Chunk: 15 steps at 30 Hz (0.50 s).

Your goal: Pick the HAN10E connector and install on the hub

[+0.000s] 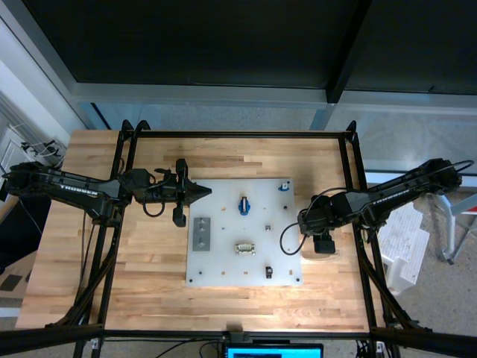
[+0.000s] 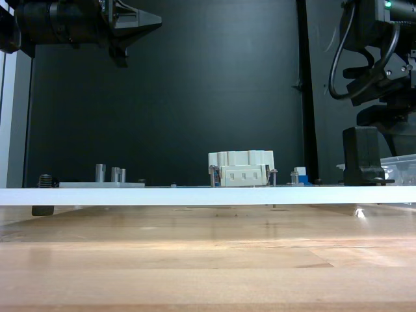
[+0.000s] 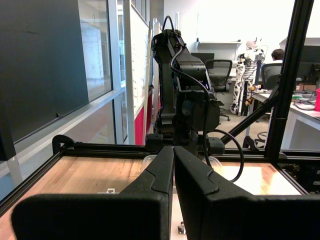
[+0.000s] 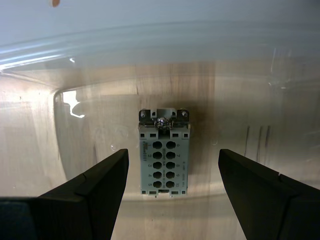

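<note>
HAN10E connector (image 4: 163,152) lies between the wide-spread fingers (image 4: 100,180) of the right gripper (image 4: 172,155), but the markings beside its holes are too small to read, and both fingers run out of frame. From the high view the connector's totally hidden under that gripper, just off the right edge of the white board (image 1: 223,272). Left gripper (image 1: 205,192), pinched together above the board's far left corner, gets clipped by the frame edge in the low view. Hub (image 1: 244,248) pin holes are too tiny to make out from above
</note>
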Each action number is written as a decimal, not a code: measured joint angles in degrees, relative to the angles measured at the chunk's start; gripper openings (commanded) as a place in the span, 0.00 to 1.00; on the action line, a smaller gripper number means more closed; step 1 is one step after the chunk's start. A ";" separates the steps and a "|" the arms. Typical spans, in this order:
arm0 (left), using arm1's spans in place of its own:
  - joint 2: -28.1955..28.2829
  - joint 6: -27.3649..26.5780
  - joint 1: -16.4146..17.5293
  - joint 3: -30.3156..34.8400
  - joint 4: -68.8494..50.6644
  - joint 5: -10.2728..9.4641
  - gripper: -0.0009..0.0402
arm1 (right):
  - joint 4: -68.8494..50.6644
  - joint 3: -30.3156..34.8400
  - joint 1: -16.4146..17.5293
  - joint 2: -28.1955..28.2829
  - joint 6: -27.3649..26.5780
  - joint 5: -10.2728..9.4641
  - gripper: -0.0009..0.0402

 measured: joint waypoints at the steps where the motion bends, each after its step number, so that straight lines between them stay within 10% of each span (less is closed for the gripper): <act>1: 0.00 0.00 0.00 0.00 0.02 0.00 0.02 | 0.22 -0.15 0.02 0.00 0.00 0.00 0.62; 15: 0.02 0.00 0.00 0.00 0.00 0.00 0.02 | 2.25 -1.95 0.24 0.00 -0.17 1.51 0.46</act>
